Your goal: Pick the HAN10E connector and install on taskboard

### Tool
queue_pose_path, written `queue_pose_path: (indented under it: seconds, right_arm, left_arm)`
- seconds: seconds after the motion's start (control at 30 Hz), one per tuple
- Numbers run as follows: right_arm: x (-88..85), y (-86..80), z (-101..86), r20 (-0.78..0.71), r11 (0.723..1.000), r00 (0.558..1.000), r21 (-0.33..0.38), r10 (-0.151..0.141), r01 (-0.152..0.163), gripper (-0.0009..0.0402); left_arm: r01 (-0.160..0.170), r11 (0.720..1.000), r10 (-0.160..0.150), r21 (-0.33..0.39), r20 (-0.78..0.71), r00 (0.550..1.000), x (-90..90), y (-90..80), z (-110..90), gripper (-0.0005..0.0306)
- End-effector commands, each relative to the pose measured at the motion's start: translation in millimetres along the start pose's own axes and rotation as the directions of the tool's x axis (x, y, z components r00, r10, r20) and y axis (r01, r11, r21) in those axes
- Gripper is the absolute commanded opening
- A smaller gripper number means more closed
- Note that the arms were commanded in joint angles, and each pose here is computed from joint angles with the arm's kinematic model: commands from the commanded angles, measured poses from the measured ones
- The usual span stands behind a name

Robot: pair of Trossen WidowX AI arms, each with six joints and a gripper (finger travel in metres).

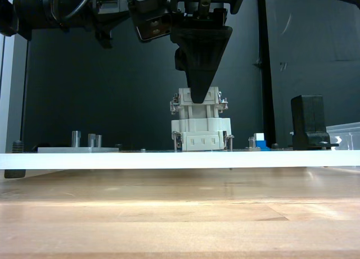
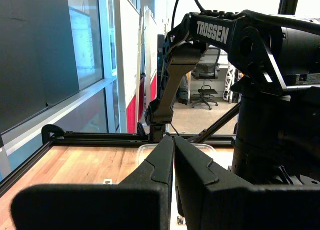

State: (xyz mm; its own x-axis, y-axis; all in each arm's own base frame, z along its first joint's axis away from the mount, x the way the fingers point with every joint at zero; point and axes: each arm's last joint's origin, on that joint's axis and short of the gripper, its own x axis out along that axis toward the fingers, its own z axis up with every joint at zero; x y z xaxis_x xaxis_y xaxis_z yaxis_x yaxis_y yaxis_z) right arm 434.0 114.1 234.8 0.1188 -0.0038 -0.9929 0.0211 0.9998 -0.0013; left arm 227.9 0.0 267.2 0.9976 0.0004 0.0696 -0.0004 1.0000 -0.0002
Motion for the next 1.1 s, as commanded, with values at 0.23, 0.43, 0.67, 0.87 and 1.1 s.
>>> queue_pose_path:
  seconds: [0.23, 0.43, 0.67, 0.87, 1.1]
  right_arm:
    - [-3.7, 0.1, -1.2, 0.003, 1.0, 1.0, 0.0, 0.002, -0.002, 0.0009]
    - [-3.9, 0.9, -1.4, 0.005, 1.0, 1.0, -0.004, 0.002, -0.002, 0.0009]
    - [-2.6, 1.8, -2.1, 0.001, 1.0, 1.0, -0.007, 0.002, -0.002, 0.0009]
    - [-1.5, 3.3, -2.6, 0.009, 1.0, 1.0, -0.009, 0.004, -0.004, 0.0009]
    - [0.3, 4.5, -3.2, 0.01, 1.0, 1.0, -0.011, 0.005, -0.005, 0.0009]
  left_arm:
    - [0.0, 1.0, 0.0, 0.0, 0.0, 1.0, 0.1, 0.0, 0.0, 0.0001]
    - [0.0, 1.0, 0.0, 0.0, 0.0, 1.0, 0.1, 0.0, 0.0, 0.0001]
    - [0.0, 1.0, 0.0, 0.0, 0.0, 1.0, 0.1, 0.0, 0.0, 0.0001]
    - [0.0, 1.0, 0.0, 0.0, 0.0, 1.0, 0.1, 0.1, 0.0, 0.0001]
    - [0.0, 1.0, 0.0, 0.0, 0.0, 1.0, 0.1, 0.0, 0.0, 0.0001]
